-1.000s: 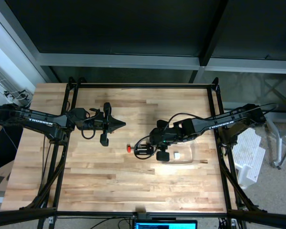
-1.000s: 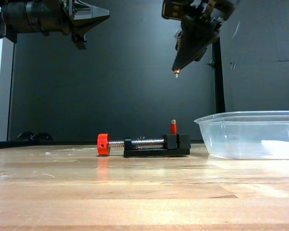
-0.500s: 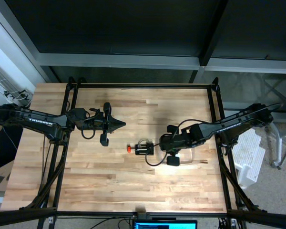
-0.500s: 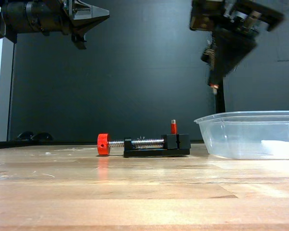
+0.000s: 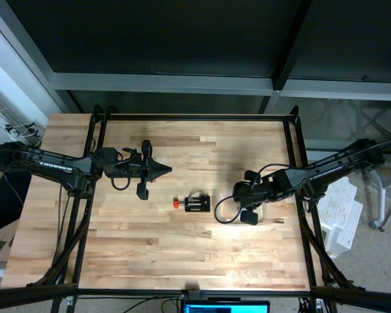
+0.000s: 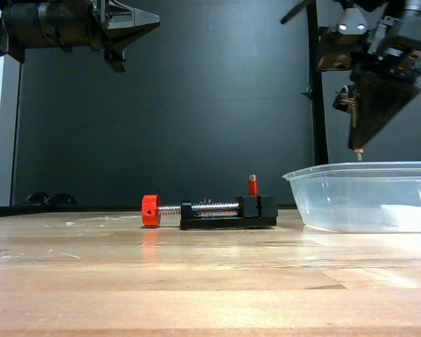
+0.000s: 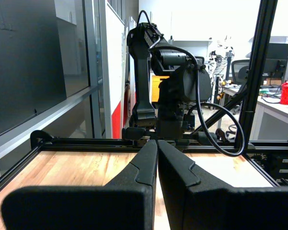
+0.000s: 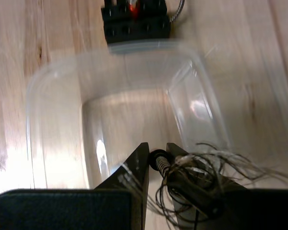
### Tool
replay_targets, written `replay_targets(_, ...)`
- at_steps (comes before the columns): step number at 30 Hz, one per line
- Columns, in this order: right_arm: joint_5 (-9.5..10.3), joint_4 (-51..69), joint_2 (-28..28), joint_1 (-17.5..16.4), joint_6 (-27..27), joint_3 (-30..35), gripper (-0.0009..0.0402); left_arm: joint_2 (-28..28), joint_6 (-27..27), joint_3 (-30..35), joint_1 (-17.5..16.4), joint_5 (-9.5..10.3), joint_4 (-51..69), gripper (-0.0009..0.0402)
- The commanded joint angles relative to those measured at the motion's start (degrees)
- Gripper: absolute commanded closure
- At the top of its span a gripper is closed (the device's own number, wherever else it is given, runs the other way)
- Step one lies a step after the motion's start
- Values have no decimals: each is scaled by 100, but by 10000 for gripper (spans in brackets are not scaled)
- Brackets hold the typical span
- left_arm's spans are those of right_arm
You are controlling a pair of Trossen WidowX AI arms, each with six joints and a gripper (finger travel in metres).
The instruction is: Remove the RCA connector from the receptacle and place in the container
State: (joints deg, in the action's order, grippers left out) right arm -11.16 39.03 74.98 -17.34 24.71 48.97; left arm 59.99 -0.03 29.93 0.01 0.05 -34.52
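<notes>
Wood of the counter (image 6: 196,281) is being crossed: the right gripper (image 6: 357,144), over the receptacle (image 6: 228,209) a second ago, is now being held above the container (image 6: 365,200), jaws clamped on the RCA connector (image 6: 358,154), so only release is judged outstanding. The left gripper (image 7: 157,143) is being kept parked, jaws closed. Being counted: two grippers, one container, one receptacle, one connector.

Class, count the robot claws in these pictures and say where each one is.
2. The left claw, shut and empty, hangs high over the table's left side. The right claw, shut on the RCA connector, hangs just above the container.
</notes>
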Motion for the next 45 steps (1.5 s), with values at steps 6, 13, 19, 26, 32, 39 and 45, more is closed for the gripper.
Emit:
replay_targets(6, 13, 116, -39, -122, 96, -267, 391, 2, 0, 2, 0, 0, -2, 393)
replay_targets(13, -11, 339, -31, -146, 245, -330, 361, 2, 0, 2, 0, 0, -2, 393)
replay_targets(19, -31, 337, -31, -149, 339, -352, 314, 2, 2, 2, -2, 0, -2, 393)
replay_targets(26, -31, 339, -31, -157, 352, -352, 283, 2, 2, 2, 0, 0, -2, 393)
replay_targets(32, -31, 332, -31, -157, 354, -352, 282, 2, 2, 2, 0, 0, -2, 393)
replay_targets(39, -20, 315, -39, -157, 332, -348, 281, 2, 2, 2, -2, 0, -2, 393)
replay_targets(45, 219, 334, -116, -59, -282, -101, 302, 2, 0, 2, 0, 0, -2, 393)
